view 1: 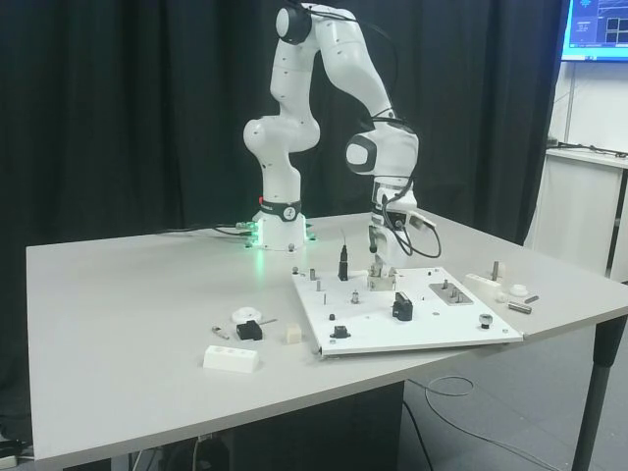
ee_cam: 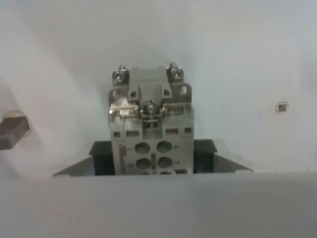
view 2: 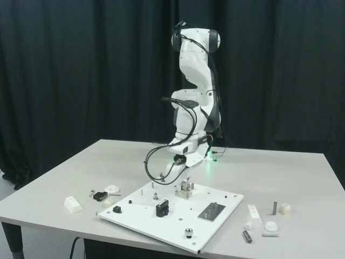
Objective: Remove waterproof.
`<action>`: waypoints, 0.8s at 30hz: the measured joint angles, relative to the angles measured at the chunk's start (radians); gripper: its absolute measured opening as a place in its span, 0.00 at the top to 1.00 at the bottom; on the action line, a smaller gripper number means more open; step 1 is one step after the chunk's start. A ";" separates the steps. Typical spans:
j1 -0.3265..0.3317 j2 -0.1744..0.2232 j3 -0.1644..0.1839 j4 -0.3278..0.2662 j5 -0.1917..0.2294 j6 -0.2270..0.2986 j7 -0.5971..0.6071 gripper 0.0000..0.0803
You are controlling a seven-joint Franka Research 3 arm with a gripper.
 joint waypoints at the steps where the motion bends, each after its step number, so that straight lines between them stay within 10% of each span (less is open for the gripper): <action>1: 0.000 -0.001 0.000 0.001 0.001 -0.002 0.000 0.61; 24: 0.000 -0.144 0.009 0.037 0.005 -0.160 0.000 0.61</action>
